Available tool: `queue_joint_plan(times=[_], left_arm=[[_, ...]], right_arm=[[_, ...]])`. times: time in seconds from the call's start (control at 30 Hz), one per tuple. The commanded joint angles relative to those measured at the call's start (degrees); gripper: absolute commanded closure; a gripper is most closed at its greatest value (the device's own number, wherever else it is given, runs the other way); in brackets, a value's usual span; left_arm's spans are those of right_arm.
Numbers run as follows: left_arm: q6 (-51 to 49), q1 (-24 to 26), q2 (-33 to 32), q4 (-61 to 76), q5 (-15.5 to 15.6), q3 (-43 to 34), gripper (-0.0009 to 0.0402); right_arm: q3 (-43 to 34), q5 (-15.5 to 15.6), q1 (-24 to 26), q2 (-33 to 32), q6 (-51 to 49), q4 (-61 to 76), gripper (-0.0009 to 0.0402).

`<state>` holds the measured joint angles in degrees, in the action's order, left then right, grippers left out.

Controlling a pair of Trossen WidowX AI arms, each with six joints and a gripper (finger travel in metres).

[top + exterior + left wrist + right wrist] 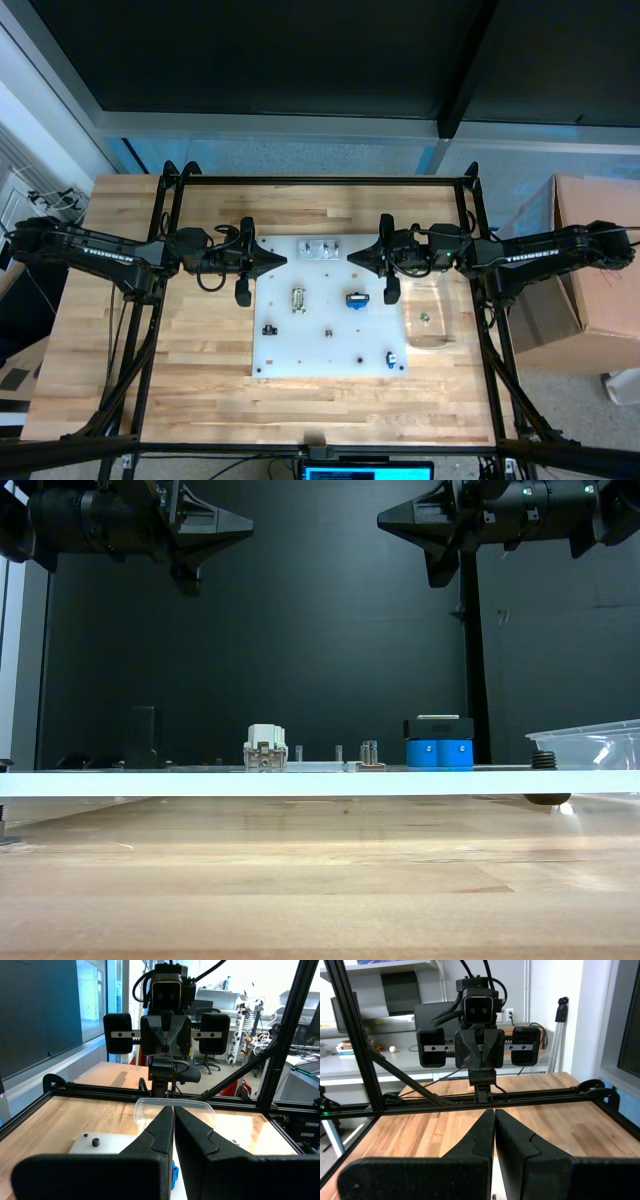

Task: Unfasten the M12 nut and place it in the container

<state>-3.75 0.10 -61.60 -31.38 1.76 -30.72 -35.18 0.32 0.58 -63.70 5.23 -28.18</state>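
Observation:
The small silver nut (pixel 424 318) lies free inside the clear container (pixel 443 288), just off the white board's (pixel 300 350) right edge. Its black ribbed stud (pixel 543 761) stands bare near the board's near right edge (pixel 392 358). My right gripper (pixel 350 261) hangs high over the board's far part, shut with nothing between its fingers (pixel 485 1135). Facing it tip to tip, my left gripper (pixel 283 261) is at the same height and also shut and empty, as its wrist view (pixel 173 1110) shows. Both sit well above the board in the low view.
On the board stand a blue connector (pixel 356 299), a grey-white connector (pixel 298 300), a silver post (pixel 327 333) and small clear parts at the far edge (pixel 322 247). Black frame rails (pixel 320 181) surround the table. A cardboard box (pixel 590 260) sits off to the right.

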Motion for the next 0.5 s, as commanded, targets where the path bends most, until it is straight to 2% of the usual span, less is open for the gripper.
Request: queue_joint_plan(times=[0.03,0.5], left_arm=[[0.0,-0.02,0.0,-0.02,-0.02,0.0,0.0393],[0.0,0.0,0.0,-0.02,-0.02,0.0,0.0393]], right_arm=[[0.02,0.22,0.09,-0.04,0.22,0.02,0.0393],[0.02,0.96,0.0,-0.04,0.26,2.38,0.0393]])
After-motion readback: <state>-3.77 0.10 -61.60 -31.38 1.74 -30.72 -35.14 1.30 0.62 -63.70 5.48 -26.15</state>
